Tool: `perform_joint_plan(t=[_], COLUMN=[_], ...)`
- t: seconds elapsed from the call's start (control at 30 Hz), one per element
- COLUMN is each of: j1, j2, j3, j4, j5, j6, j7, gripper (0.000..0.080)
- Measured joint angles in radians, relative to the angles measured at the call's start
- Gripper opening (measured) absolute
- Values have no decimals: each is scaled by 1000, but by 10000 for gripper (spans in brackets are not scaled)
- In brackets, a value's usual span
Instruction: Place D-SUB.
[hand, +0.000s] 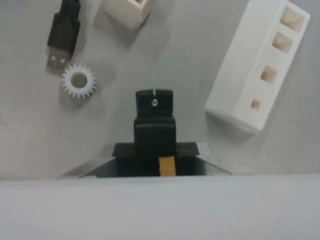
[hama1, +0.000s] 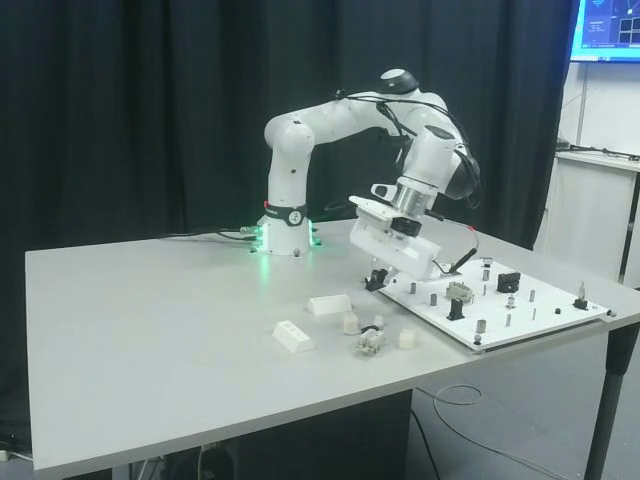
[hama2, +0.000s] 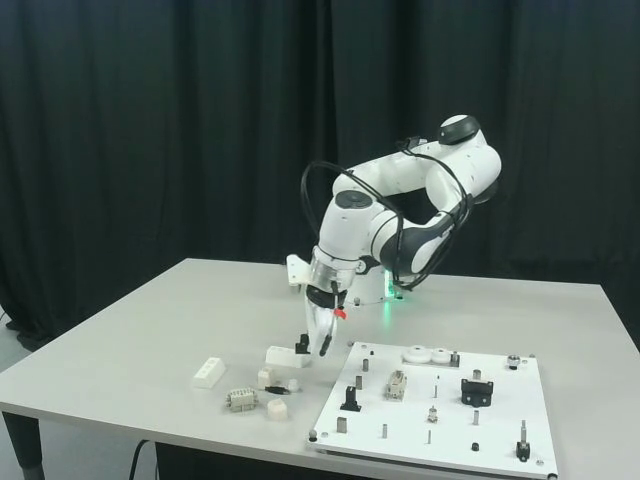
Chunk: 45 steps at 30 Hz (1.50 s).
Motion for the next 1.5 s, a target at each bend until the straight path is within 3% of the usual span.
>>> perform_joint_plan(t=[1.17, 1.2, 1.37, 1.4, 1.5], j1=[-69, -70, -73, -73, -73], j2=[20, 20, 20, 20, 20], j3=[63, 63, 64, 64, 63], j4=[-20, -20, -20, -20, -20], j5=[140, 142, 142, 142, 142], j6=[40, 40, 42, 43, 46], j7=[-116, -116, -116, -116, -116], gripper=[154, 313, 313, 619, 619])
